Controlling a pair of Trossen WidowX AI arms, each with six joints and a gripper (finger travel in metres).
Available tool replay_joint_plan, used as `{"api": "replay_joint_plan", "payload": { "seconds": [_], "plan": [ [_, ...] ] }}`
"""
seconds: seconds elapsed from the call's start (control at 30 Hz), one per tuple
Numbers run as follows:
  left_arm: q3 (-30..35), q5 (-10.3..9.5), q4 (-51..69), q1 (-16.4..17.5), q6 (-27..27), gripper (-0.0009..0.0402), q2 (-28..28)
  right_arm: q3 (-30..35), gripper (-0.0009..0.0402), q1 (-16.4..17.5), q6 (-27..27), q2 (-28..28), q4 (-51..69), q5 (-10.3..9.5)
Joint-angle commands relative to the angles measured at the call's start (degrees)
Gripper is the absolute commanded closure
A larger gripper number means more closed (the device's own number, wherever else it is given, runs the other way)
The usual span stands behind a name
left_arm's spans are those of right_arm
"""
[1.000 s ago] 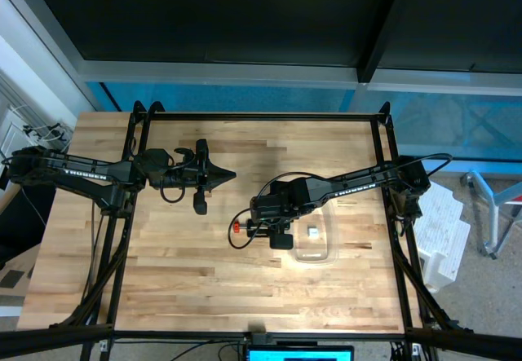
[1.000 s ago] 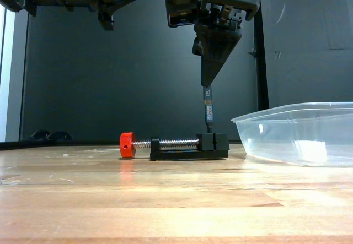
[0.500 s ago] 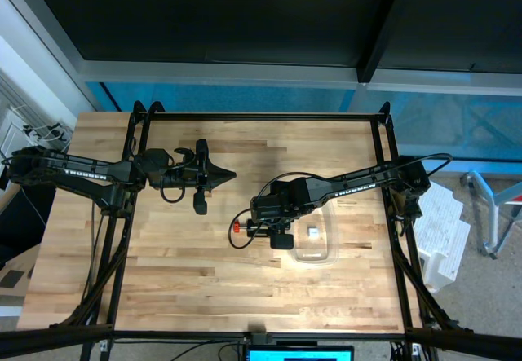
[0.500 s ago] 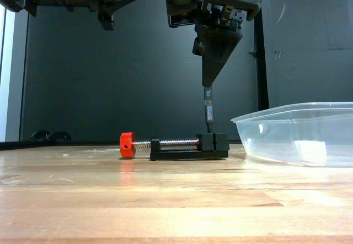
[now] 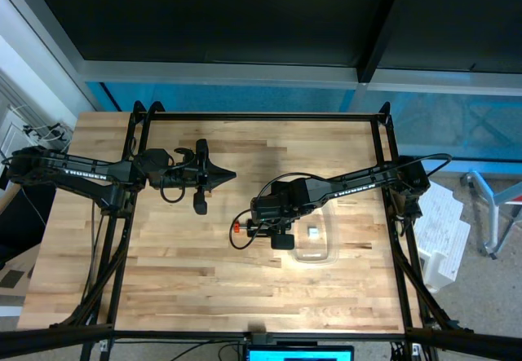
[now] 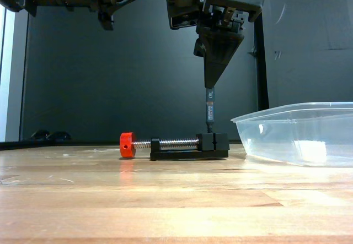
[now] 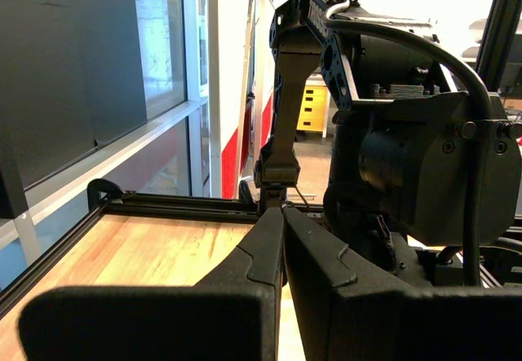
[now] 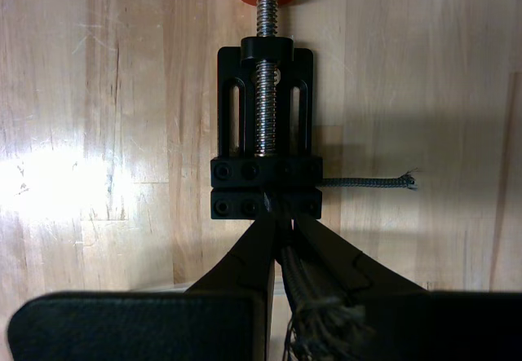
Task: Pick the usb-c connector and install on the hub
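Note:
The hub (image 6: 187,146) is a small black block with a threaded screw and an orange-red knob (image 6: 127,144), lying on the wooden table. In the right wrist view the hub (image 8: 265,165) has a thin dark cord (image 8: 363,182) sticking out of its side. The usb-c connector (image 6: 209,112) stands upright, its lower end touching the hub's top. My right gripper (image 6: 209,86) points straight down, shut on the connector's upper end. My left gripper (image 5: 232,173) hangs shut and holds nothing, well left of the hub.
A clear plastic tray (image 6: 298,134) sits just right of the hub. The high view shows a small white piece (image 5: 312,231) lying inside the tray (image 5: 330,251). A black frame (image 5: 261,117) borders the table.
The right gripper and the connector have shifted very slightly to the right over the hub. The left arm has not moved.

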State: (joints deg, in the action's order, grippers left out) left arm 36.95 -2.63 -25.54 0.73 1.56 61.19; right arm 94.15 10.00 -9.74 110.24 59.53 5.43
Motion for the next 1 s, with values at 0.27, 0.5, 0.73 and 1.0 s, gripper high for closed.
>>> {"api": "replay_joint_plan", "payload": {
  "seconds": [0.27, 0.5, 0.73, 1.0],
  "plan": [
    [0.0, 0.02, 0.0, 0.0, 0.0, 0.0393, 0.0, -1.2, 0.0391, 0.0, 0.0, 1.2, -2.2, -0.66],
    [0.0, 0.02, 0.0, 0.0, 0.0, 0.0393, 0.0, -5.0, 0.0391, 0.0, -0.1, 1.3, -4.8, -0.98],
    [0.0, 0.02, 0.0, 0.0, 0.0, 0.0393, 0.0, -4.7, 0.0391, 0.0, -0.1, 0.4, -5.0, -0.94],
    [0.0, 0.0, 0.0, 0.0, 0.0, 0.0393, 0.0, -4.7, 0.0374, 0.1, 0.3, -1.4, -5.2, -0.92]
  ]
}}
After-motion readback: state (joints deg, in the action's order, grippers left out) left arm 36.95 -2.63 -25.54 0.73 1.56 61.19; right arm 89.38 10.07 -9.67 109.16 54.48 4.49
